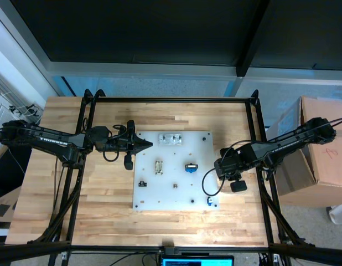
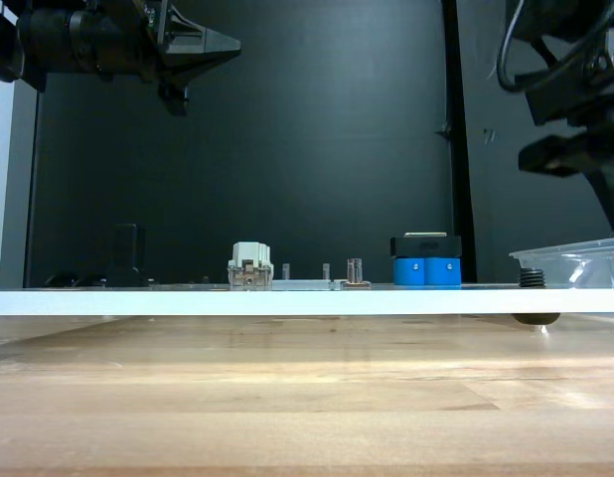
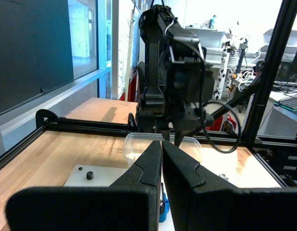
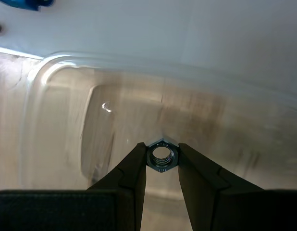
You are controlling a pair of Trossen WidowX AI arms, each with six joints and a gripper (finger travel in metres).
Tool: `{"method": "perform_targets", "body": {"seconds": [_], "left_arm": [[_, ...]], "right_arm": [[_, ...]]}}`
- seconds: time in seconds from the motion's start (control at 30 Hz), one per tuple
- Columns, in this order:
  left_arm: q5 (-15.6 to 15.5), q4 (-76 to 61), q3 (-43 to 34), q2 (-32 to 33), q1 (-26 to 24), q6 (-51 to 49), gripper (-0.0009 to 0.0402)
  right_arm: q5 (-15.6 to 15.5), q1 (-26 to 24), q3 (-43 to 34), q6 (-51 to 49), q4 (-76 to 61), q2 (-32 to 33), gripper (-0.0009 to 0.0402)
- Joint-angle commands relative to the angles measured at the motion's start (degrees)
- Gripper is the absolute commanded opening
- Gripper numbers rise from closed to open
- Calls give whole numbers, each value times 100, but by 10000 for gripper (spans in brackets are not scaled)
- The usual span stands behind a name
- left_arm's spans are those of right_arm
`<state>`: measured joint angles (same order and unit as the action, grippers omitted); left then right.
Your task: Unfasten the M12 nut and place it in the container
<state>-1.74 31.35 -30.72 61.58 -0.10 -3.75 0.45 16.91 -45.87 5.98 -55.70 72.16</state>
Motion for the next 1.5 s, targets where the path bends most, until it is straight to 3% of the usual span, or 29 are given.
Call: {"method": "perform_targets", "body": {"seconds": [0.03, 0.23, 0.6, 0.8, 0.93, 1.1, 1.23, 1.47, 1.5], "left_arm": [[0, 2, 0, 2, 2, 0, 0], [0, 2, 0, 2, 2, 0, 0], [-2, 2, 0, 2, 0, 2, 0], [0, 2, 0, 2, 2, 0, 0], [0, 2, 0, 2, 2, 0, 0], [0, 2, 0, 2, 2, 0, 0], [0, 2, 0, 2, 2, 0, 0], [0, 4, 0, 2, 2, 0, 0], [0, 2, 0, 2, 0, 0, 0]], "right_arm": [[4, -2, 262, 28, 35, 7, 41], [66, -7, 431, 155, 94, 7, 87], [140, -15, 433, 262, 66, 4, 241], [146, -13, 431, 269, 66, 0, 269], [160, -17, 144, 396, -184, -55, 256], [297, -81, -822, 815, -988, -81, 210], [299, -310, -1707, 1032, -1576, -46, 145], [433, -743, -2750, 1062, -1193, -46, -7], [551, -804, -2815, 1058, -1016, -50, 0]]}}
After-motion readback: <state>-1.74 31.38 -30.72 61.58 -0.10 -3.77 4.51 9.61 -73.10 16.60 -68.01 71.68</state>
